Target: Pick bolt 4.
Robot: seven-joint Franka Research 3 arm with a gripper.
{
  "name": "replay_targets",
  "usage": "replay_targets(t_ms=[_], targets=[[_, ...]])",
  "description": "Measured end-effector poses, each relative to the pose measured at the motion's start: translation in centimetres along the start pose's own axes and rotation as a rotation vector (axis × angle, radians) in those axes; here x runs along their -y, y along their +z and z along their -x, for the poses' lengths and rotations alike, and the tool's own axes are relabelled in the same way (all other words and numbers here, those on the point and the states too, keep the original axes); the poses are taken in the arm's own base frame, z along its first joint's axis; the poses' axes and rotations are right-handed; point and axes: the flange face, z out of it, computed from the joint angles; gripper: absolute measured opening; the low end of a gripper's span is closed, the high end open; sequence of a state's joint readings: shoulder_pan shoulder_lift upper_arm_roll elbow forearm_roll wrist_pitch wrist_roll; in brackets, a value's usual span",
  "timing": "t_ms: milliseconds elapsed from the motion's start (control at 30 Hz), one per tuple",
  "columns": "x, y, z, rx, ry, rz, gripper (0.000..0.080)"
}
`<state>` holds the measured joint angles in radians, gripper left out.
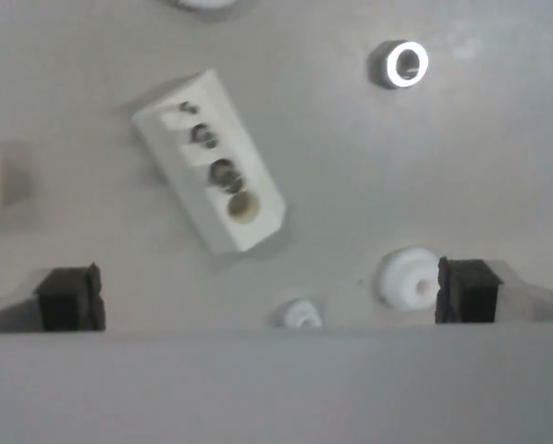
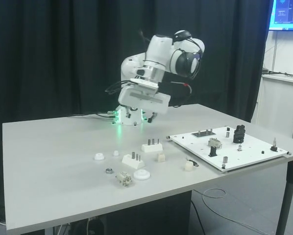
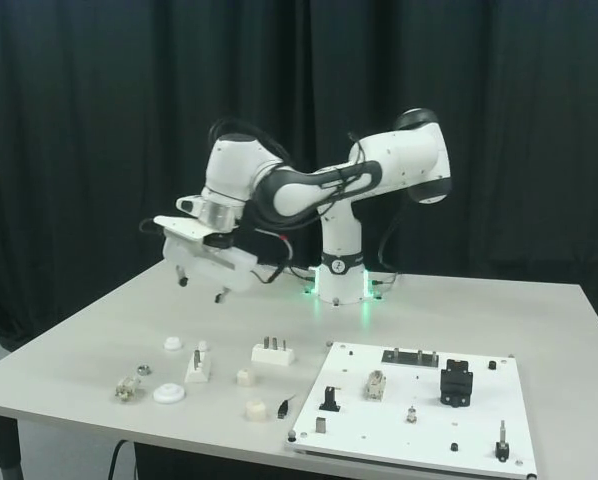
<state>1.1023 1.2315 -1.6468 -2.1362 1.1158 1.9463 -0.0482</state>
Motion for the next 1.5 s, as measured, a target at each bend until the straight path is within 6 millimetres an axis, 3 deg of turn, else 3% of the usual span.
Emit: replay_targets(t_ms=[333, 733, 1500], targets=[[-3.1, 3.0, -3.2, 0.005, 0.040, -0.021, 0.0800], [-5.5, 6.5, -6.9, 0.037, 0.081, -0.042, 0.0800], [-5.8, 12.3, -13.6, 0.145, 0.027, -0.079, 0.0800]])
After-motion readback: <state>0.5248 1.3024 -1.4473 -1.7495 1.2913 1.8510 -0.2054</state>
